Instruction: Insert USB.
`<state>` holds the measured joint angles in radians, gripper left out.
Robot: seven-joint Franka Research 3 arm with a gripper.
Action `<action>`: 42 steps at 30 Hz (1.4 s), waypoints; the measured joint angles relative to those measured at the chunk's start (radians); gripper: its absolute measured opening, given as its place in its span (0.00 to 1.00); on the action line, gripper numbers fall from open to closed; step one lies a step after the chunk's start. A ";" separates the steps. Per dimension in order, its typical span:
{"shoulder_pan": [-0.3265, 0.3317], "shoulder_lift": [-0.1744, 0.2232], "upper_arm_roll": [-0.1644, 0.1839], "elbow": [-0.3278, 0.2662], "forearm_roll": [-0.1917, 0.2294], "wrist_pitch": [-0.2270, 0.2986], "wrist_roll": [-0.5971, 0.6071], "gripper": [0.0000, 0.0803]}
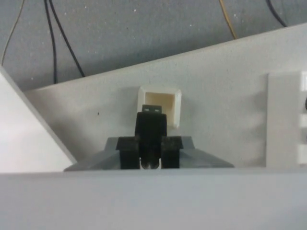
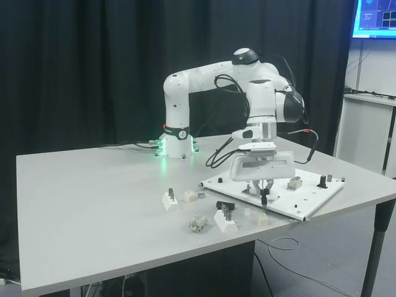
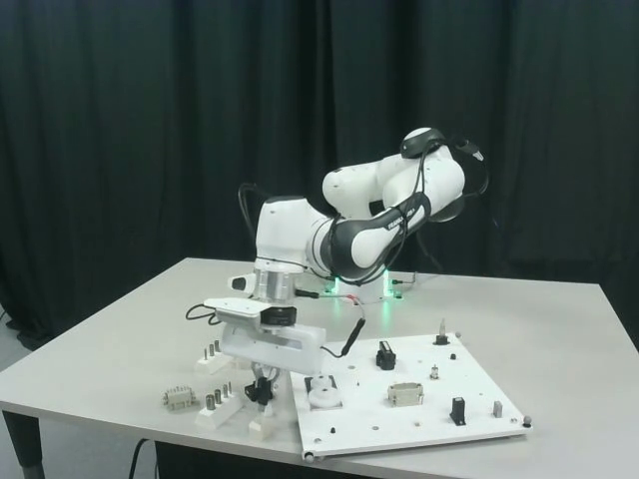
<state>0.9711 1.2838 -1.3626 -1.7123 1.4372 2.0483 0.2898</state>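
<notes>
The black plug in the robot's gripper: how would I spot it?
Find the white arm on the grey table and follow it down to its gripper. The small black plug is pinched there, over a little white socket block beside the white board.

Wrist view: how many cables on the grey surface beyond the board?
5: two black cables close together, a thin cable next to them, and apart from those another thin cable beside a third black cable. The white board may hide more.

Two room cameras face the table [image 2: 93,198] from opposite corners; wrist camera looks down.
</notes>
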 joint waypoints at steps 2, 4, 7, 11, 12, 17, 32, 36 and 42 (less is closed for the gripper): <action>0.002 0.000 -0.006 0.000 -0.004 -0.006 0.001 0.11; 0.004 0.000 -0.010 0.000 -0.006 -0.011 0.002 0.11; 0.007 0.000 -0.015 0.000 -0.011 -0.015 0.003 0.11; 0.009 0.000 -0.019 0.000 -0.015 -0.017 0.003 0.11; 0.009 0.000 -0.019 0.000 -0.016 -0.018 0.003 0.11; 0.009 0.000 -0.020 0.001 -0.023 -0.018 0.004 0.11; 0.009 0.000 -0.021 0.001 -0.032 -0.018 0.004 0.11; 0.009 0.000 -0.021 0.001 -0.032 -0.018 0.004 0.11; 0.009 0.000 -0.021 0.002 -0.034 -0.018 0.004 0.11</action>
<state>0.9799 1.2837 -1.3838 -1.7104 1.4030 2.0306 0.2941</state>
